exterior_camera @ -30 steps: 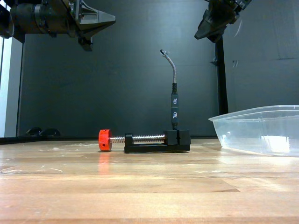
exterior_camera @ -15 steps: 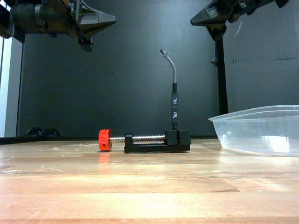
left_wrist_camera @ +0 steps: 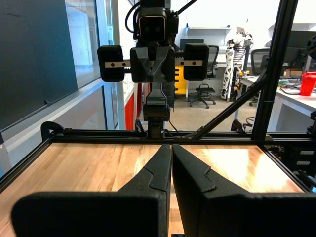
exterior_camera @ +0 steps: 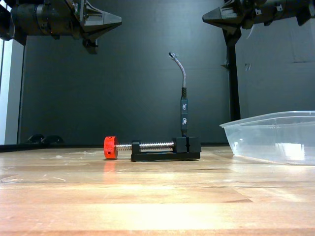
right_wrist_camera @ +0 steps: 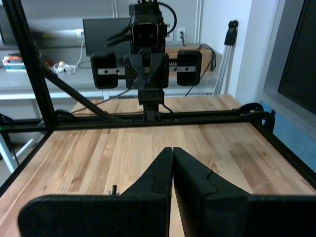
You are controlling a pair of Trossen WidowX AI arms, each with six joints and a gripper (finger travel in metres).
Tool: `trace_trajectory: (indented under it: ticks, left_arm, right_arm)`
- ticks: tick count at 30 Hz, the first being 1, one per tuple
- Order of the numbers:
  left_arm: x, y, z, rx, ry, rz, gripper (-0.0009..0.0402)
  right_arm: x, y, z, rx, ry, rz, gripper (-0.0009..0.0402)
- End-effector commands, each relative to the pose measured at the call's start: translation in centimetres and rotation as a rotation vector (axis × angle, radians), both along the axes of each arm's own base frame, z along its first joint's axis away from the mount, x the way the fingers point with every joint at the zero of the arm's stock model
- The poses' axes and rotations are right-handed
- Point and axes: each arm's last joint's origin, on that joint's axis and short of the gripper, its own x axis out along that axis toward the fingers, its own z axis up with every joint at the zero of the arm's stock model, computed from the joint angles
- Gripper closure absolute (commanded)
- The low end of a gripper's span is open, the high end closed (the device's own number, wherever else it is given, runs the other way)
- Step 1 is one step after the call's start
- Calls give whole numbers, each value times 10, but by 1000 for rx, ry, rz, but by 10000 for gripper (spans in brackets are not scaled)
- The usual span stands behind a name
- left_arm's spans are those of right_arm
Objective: Pick the USB-C connector and install on taskboard
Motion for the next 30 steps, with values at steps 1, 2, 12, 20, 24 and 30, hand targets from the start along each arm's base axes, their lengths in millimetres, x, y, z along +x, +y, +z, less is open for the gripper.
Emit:
trace_trajectory:
  ticks: [1,2,12,20,24,30]
  left_arm:
    - [0,0,0,0,0,0,393]
    - [0,0,0,0,0,0,393]
    - [0,0,0,0,0,0,393]
    - [0,0,0,0,0,0,393]
    - [0,0,0,0,0,0,393]
    - [0,0,0,0,0,0,393]
  right_arm:
    - [-2,-2,-5,5,-29,-11,393]
    - [-3,-2,-6,5,-39,-14,393]
    - [-9,-2,-20,23,-104,-12,393]
    - [-9,-2,-27,24,-93,-13,393]
    - [-9,-2,-25,21,-102,-12,393]
    - [-9,-2,-24,21,-109,-13,393]
